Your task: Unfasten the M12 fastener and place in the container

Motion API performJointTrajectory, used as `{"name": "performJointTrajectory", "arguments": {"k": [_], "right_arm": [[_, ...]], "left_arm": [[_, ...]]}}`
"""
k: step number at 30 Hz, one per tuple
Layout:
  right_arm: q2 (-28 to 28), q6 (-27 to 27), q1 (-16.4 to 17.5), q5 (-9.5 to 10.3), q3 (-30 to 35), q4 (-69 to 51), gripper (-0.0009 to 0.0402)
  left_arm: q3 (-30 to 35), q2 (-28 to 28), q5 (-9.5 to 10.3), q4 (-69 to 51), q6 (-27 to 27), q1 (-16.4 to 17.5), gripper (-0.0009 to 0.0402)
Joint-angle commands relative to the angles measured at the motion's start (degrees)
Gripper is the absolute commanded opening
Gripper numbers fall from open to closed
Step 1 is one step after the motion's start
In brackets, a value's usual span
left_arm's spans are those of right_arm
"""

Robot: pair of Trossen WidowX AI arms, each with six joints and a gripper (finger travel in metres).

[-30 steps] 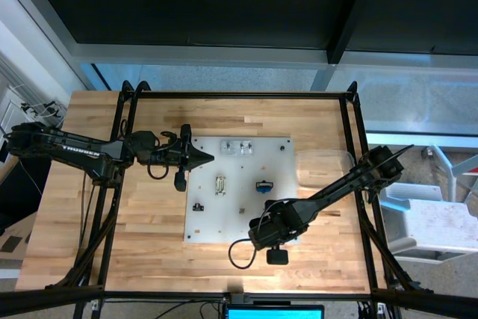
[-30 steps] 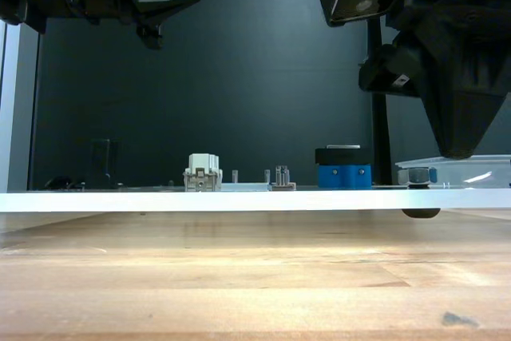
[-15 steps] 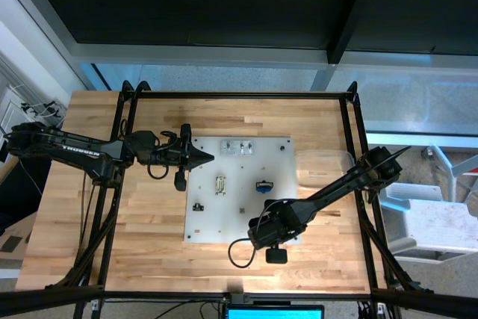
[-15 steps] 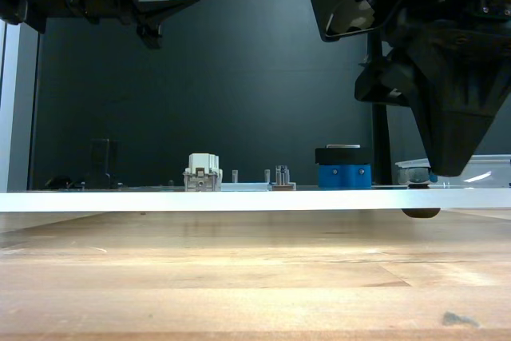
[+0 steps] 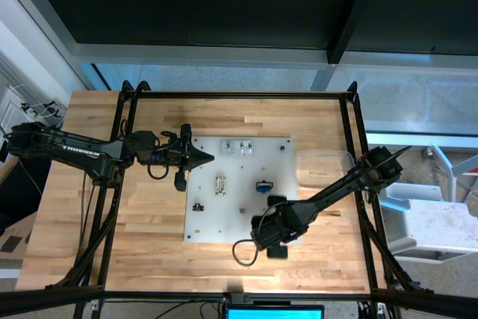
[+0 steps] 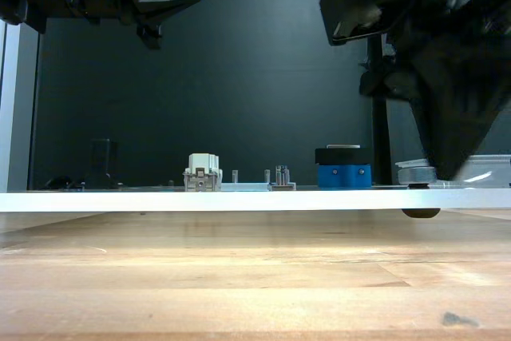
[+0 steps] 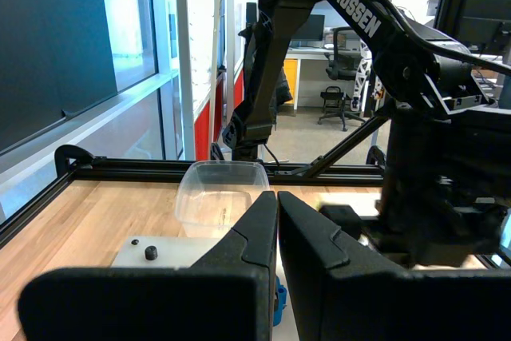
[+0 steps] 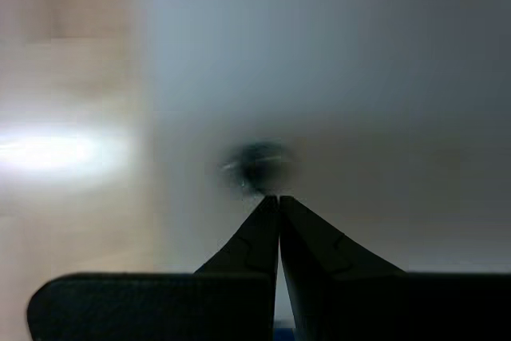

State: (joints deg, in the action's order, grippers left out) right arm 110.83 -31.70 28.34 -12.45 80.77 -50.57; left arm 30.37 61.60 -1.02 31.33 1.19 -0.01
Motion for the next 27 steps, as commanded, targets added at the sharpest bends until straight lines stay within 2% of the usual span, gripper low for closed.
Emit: {"name": "performJointTrajectory", "arguments": {"k": [1,5,7,11,14,15,17,23,27], "right_arm": [[-1.1,-3.1,-0.1,-6.6,0.9,-3.6,0.0],[-1.8,-3.0,-0.1,-5.33,0.9,-4.0,0.0],[-1.9,-2.8,-0.1,-3.58,0.9,-4.0,0.0],[-2.6,-1.4,-0.1,3.98,0.9,-3.6,0.0],[-3.3,-0.2,-0.1,11.13,0.9,-2.0,0.0],[-3.4,-0.1,0.0,12.9,0.9,-1.3,0.0],[-3.4,0.5,0.0,15.1,0.9,-0.1,0.0],[-1.7,3.8,0.0,15.52,0.8,2.7,0.0],[-0.4,5.7,0.0,14.99,0.7,3.2,0.0]], "left_arm": [[0.0,0.0,-0.02,0.0,0.0,0.0,0.0],[0.0,0.0,-0.02,0.0,0.0,0.0,0.0],[0.0,0.0,-0.02,0.0,0.0,0.0,0.0],[0.0,0.0,-0.02,0.0,0.0,0.0,0.0],[0.0,0.0,-0.02,0.0,0.0,0.0,0.0],[0.0,0.0,-0.02,0.0,0.0,0.0,0.0],[0.0,0.0,-0.02,0.0,0.0,0.0,0.0],[0.0,0.0,-0.02,0.0,0.0,0.0,0.0],[0.0,0.0,-0.02,0.0,0.0,0.0,0.0]]}}
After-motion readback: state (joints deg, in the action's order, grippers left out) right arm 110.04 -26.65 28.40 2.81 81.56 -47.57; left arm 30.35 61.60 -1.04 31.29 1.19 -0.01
